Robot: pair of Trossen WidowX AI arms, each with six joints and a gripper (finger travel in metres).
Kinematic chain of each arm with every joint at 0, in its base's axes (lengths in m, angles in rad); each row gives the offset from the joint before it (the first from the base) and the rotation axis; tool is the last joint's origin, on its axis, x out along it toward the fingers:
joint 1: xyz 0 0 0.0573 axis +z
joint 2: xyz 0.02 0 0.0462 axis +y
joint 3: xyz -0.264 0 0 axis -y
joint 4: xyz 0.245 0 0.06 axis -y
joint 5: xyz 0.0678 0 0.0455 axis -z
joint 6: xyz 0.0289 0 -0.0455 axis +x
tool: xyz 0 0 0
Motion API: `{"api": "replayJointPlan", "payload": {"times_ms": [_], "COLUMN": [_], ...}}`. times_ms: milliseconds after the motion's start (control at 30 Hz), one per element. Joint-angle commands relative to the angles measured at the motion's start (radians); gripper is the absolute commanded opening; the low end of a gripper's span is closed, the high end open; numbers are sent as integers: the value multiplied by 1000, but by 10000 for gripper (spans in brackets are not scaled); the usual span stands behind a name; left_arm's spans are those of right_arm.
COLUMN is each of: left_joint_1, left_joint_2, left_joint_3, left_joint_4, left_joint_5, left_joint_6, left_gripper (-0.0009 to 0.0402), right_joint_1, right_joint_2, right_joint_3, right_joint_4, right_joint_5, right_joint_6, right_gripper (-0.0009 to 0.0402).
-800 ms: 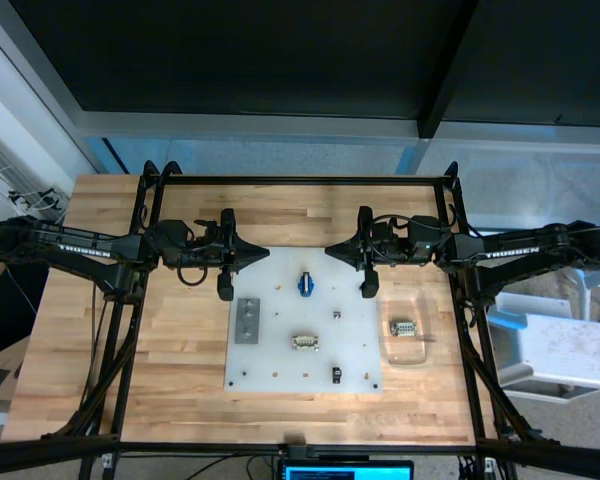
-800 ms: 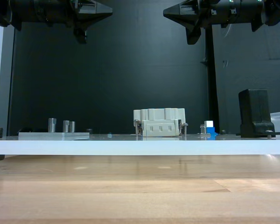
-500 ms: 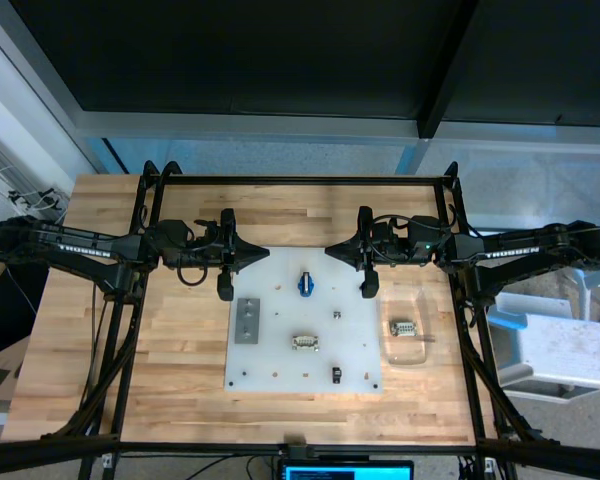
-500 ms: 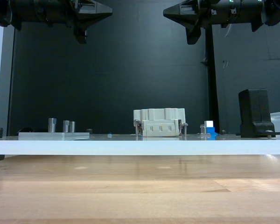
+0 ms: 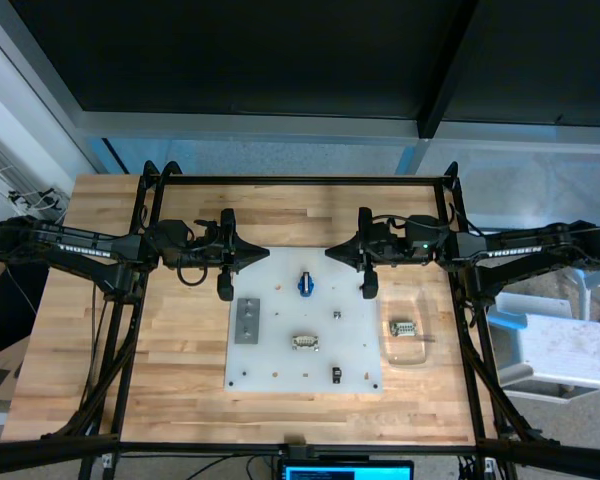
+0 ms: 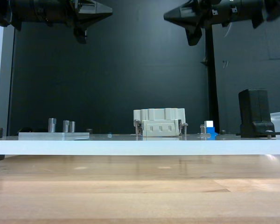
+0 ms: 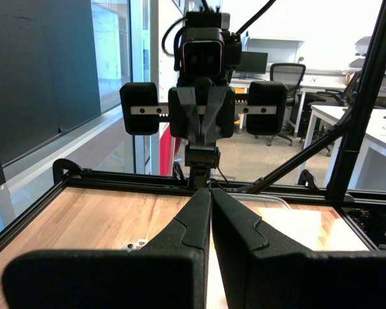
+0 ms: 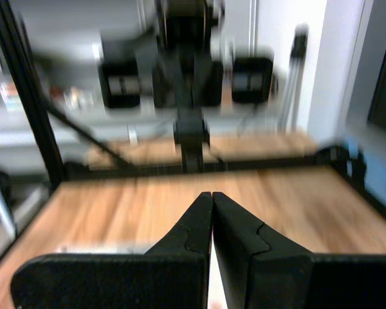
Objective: Pick the HAN10E connector and install in the HAN10E hub
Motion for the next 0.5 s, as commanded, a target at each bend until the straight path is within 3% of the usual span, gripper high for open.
{"api": "replayJointPlan", "payload": {"times_ms": [33, 167, 333, 500], "left_joint_1": [0, 0, 0, 0], "left_joint_2": [0, 0, 0, 0], "left_joint_3": [0, 0, 0, 0], "left_joint_4": [0, 0, 0, 0], "left_joint_5": [0, 0, 0, 0], "left_joint_6": [0, 0, 0, 0], "left_gripper": [0, 0, 0, 0], "right_joint_1": [2, 18, 64, 113], "right_joint_2": [11, 45, 119, 170], "right_joint_3": [99, 208, 329, 402], "right_joint_4": [-260, -543, -875, -1076], "right_joint_5": [2, 4, 72, 76], "right_joint_6": [-3, 4, 13, 40], "right_gripper": [0, 0, 0, 0]}}
